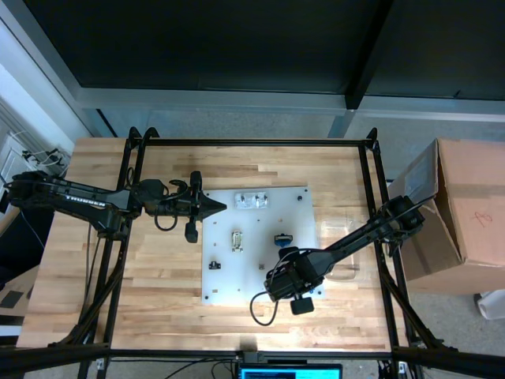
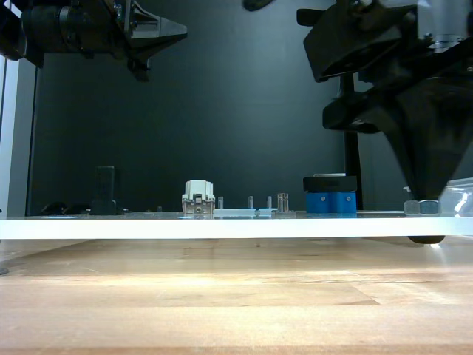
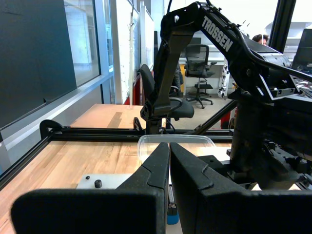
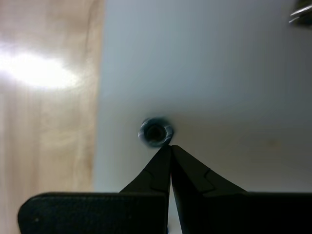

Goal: Pick the M12 nut and place it on its threads and fasten

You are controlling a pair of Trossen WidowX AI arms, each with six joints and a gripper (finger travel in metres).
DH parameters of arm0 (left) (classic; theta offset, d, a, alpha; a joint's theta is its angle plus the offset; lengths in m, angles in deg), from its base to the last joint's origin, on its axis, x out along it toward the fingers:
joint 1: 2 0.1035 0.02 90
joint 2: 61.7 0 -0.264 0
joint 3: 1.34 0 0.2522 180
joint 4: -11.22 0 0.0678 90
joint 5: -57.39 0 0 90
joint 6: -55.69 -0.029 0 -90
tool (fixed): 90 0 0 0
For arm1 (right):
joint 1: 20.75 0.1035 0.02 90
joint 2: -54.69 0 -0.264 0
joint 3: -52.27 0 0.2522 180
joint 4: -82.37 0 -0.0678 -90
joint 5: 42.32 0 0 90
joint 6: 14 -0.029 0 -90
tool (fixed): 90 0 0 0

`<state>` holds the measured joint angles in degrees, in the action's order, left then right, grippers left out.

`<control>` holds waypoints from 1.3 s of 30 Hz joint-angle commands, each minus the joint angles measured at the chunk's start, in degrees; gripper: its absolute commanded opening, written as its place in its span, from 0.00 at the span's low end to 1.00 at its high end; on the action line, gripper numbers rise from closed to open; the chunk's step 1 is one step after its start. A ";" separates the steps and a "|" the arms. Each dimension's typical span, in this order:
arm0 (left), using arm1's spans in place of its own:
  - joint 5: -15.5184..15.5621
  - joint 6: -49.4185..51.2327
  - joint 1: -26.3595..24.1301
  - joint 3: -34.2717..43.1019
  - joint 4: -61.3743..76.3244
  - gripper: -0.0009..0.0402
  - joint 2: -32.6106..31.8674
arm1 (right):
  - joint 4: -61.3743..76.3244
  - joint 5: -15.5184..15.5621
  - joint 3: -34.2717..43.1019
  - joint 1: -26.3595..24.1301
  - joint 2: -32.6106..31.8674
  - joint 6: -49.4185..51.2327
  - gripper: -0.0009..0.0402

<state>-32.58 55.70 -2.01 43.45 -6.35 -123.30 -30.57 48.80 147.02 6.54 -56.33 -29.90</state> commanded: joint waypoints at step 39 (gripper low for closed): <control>0.00 0.00 0.00 0.00 -0.02 0.02 0.00 | -43.19 -5.84 -22.82 -21.44 36.41 13.88 0.02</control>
<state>-32.58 55.73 -2.01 43.45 -6.35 -123.30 -70.83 42.71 125.80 -13.70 -21.93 -16.81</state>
